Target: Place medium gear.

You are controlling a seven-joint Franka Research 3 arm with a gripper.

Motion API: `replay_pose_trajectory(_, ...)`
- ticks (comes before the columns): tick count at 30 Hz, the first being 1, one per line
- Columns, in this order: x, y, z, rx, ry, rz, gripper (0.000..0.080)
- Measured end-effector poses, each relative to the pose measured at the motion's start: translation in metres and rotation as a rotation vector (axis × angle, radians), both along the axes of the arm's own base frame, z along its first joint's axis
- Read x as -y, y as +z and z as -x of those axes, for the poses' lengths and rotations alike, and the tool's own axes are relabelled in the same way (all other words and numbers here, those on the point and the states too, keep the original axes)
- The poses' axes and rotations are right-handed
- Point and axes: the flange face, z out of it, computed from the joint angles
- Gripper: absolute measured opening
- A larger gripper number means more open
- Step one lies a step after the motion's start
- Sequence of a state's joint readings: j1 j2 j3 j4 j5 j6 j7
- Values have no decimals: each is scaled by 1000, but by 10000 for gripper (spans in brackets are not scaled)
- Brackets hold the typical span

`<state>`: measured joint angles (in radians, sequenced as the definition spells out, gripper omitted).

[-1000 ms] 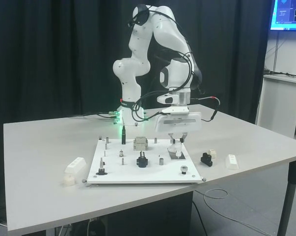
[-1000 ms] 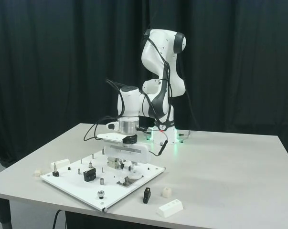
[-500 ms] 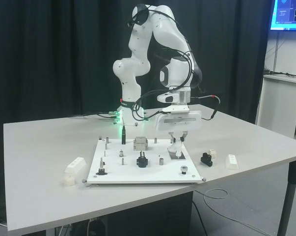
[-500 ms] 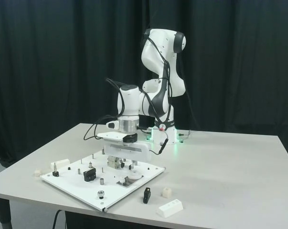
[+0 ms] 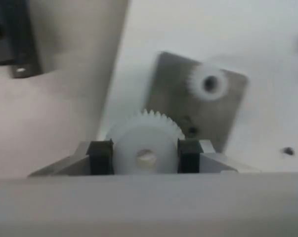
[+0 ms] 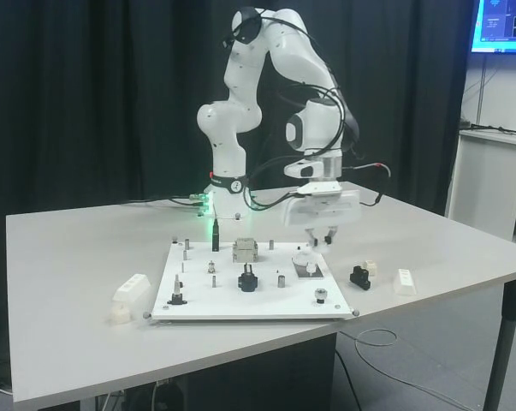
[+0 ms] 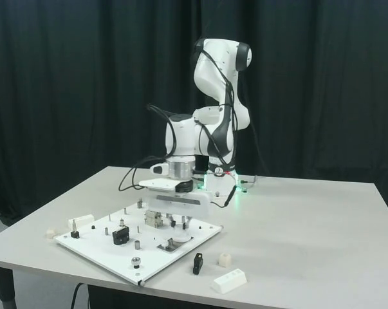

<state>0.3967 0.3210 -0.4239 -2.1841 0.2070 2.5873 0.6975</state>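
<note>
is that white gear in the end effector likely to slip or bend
The medium gear looks like stiff moulded plastic, so bending seems unlikely. The end effector pinches its toothed rim between black pads, which probably resists slipping. It likely weighs little.

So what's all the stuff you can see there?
medium gear: one, white, between the gripper's pads
small gear: one, white, on the metal plate
metal plate: one, grey, on the board
board: one, white, on the table
long blocks: two, white, one on each side of the board
black part: one, beside the board
table: one, grey
curtain: black, behind
arm: one, white
gripper: one, above the plate
</note>
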Motion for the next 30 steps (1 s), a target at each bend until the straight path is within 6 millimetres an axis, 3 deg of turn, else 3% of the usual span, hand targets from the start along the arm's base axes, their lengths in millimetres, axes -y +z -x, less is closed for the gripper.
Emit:
replay_pose_trajectory(9, -46, -2, 1, -3, 25, -20, 278)
replay_pose_trajectory(21, -124, -7, 8, 13, 31, -52, 278)
replay_pose_trajectory(30, -170, -21, 15, 43, 53, -63, 278)
